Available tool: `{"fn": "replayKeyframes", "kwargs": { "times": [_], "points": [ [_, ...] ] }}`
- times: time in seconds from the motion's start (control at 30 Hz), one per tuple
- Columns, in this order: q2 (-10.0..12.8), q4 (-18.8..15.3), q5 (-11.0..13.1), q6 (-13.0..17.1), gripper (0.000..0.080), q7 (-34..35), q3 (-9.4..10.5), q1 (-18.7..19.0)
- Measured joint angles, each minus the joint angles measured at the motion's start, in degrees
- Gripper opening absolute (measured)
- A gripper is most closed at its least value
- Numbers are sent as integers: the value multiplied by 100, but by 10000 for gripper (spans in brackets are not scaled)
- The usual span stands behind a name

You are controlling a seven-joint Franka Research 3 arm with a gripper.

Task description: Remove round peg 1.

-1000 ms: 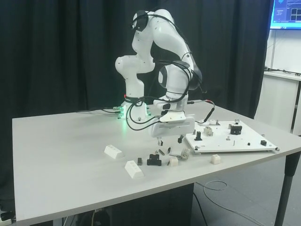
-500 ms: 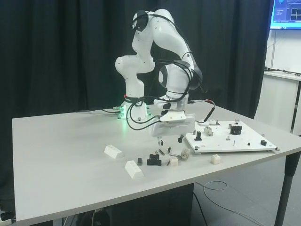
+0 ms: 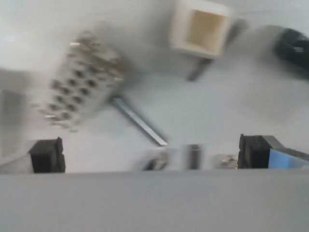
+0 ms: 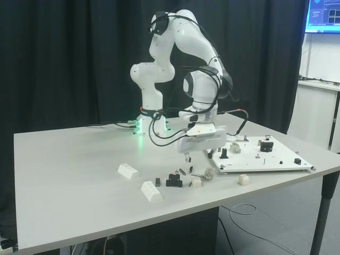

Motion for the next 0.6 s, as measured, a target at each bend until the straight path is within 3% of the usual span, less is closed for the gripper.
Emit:
{"fn": "replayKeyframes", "kwargs": {
  "times": [0.33, 0.6],
  "points": [
    [-112, 16, 483, -110, 800, 434, 47, 521],
    [-127, 84, 595, -65, 800, 1285, 50, 1192]
  ]
}}
